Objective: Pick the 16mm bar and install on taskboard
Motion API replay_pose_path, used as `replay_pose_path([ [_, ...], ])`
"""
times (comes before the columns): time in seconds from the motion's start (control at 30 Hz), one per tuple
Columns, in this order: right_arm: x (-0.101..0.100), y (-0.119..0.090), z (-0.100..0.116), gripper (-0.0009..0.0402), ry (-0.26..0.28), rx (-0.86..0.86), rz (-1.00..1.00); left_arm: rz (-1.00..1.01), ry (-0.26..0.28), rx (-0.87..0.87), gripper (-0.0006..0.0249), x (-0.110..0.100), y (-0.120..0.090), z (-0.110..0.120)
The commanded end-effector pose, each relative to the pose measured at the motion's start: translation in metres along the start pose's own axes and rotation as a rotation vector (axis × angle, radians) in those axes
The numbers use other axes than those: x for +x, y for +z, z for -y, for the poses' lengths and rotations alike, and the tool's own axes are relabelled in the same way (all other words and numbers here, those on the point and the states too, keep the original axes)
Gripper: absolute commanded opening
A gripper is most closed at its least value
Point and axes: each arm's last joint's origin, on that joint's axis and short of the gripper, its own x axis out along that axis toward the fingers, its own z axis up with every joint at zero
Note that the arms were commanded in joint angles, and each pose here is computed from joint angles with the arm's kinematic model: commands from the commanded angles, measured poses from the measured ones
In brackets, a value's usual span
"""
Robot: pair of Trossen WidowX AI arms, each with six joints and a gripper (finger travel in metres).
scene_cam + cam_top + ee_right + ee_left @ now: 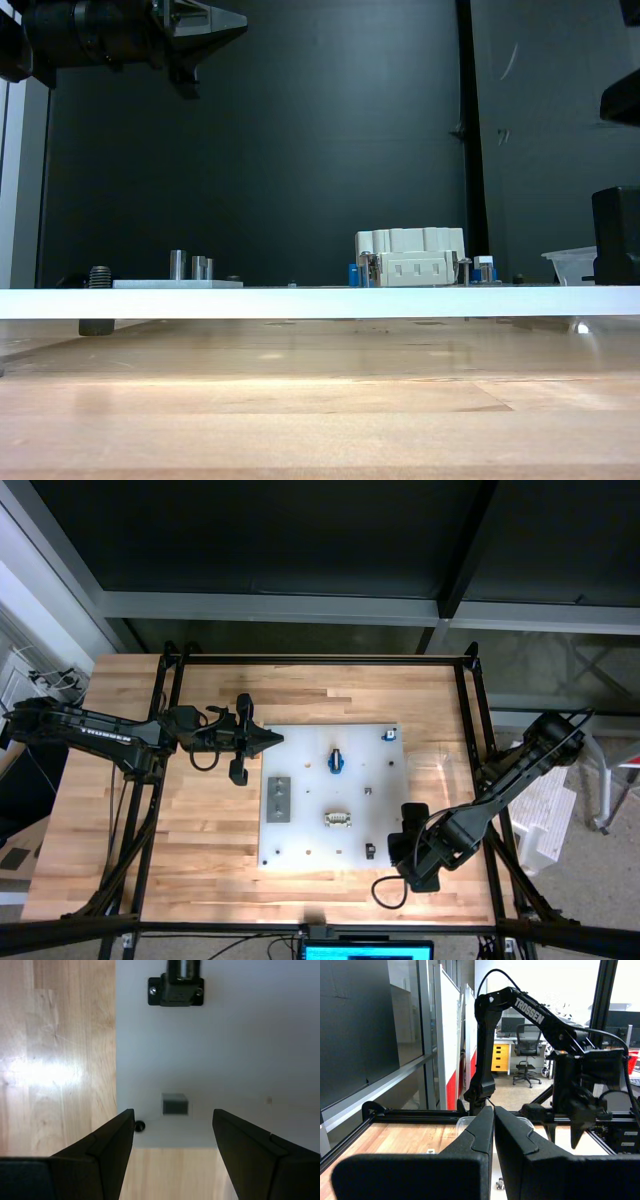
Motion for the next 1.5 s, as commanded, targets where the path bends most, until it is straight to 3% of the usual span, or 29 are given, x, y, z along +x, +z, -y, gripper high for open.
replay_pose_path([
  [0.03, -0.012, -0.003, 0.004, 0.0226, 0.012, 0.002, 0.007, 0.000, 0.000, 0.000, 0.0000, 0.000, 0.000, 0.000],
  [0.23, -0.025, -0.007, 0.010, 0.0226, 0.021, 0.003, 0.014, 0.000, 0.000, 0.000, 0.0000, 0.000, 0.000, 0.000],
  [1.5, -0.025, -0.008, 0.011, 0.0165, 0.014, 0.001, 0.006, 0.000, 0.000, 0.000, 0.0000, 0.000, 0.000, 0.000],
])
